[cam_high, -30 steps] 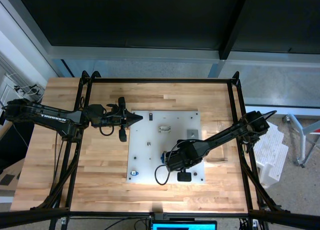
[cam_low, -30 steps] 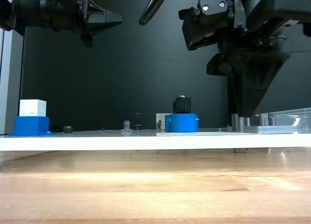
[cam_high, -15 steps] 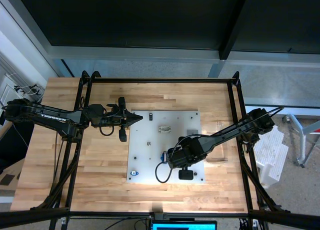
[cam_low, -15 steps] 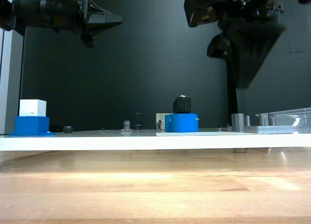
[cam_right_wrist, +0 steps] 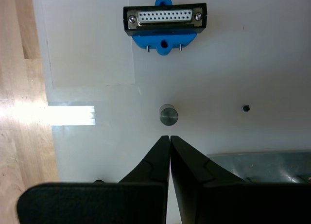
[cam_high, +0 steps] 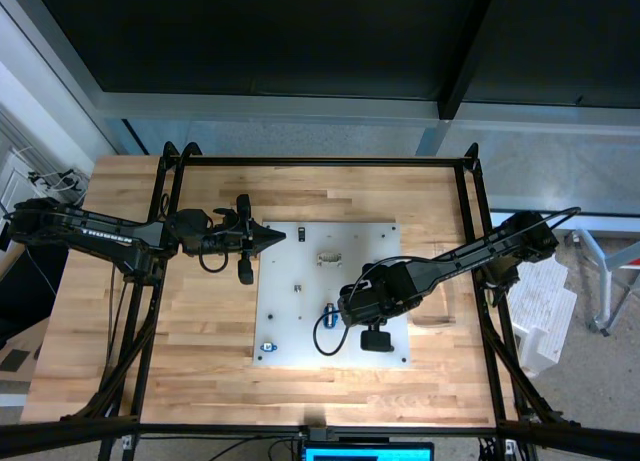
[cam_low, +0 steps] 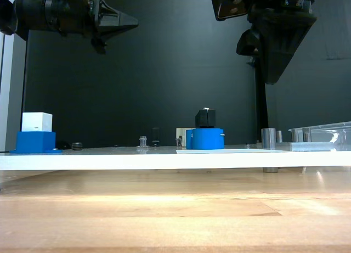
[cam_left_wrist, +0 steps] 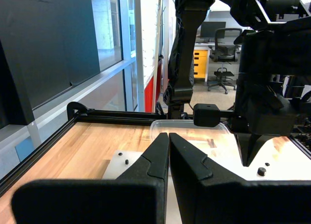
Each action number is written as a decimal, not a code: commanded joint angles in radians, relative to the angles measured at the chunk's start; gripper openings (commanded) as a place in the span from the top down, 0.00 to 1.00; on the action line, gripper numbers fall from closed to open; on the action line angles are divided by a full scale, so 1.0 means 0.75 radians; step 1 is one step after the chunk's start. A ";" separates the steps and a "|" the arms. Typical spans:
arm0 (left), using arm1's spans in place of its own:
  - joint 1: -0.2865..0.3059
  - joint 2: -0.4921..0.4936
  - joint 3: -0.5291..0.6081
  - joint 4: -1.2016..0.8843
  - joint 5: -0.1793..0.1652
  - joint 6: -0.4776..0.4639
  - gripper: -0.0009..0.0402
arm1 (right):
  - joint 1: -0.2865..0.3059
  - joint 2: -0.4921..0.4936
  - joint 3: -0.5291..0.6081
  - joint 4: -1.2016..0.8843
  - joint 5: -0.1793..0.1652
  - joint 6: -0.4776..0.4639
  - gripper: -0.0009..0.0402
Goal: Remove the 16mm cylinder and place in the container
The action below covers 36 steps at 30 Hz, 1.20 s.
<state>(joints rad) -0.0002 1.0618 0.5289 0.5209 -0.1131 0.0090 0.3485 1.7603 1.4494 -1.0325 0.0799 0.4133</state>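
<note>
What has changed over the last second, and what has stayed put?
The right gripper, shut and empty, rose from beside the 16mm cylinder to well above the board. The cylinder stayed upright in the board; the left gripper stayed parked, shut, high at left.

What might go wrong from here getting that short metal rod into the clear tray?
1. The right end effector hangs shut, high above the upright rod; descending without opening could jab the rod's top rather than straddle it.
2. The metal block lies near the rod; an opened end effector might catch it.
The left end effector, shut, is parked high near the board's far left corner, away from the tray.
</note>
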 commanded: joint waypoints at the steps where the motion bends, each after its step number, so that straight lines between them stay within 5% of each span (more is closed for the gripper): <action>1: 0.001 0.001 0.001 0.000 0.000 0.001 0.98 | -0.002 0.002 -0.003 0.001 0.011 0.002 0.91; 6: 0.001 0.001 0.001 0.000 0.000 0.001 0.98 | -0.002 0.003 -0.025 0.009 0.055 0.013 0.70; 13: 0.001 0.001 0.001 0.000 0.000 0.001 0.98 | -0.002 0.036 -0.028 0.025 0.054 0.007 0.49; 36: 0.001 0.001 0.001 0.000 0.000 0.001 0.98 | -0.003 0.108 -0.197 0.276 0.043 -0.013 0.48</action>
<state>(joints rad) -0.0002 1.0622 0.5293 0.5205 -0.1131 0.0090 0.3466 1.8412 1.3106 -0.8360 0.1127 0.4007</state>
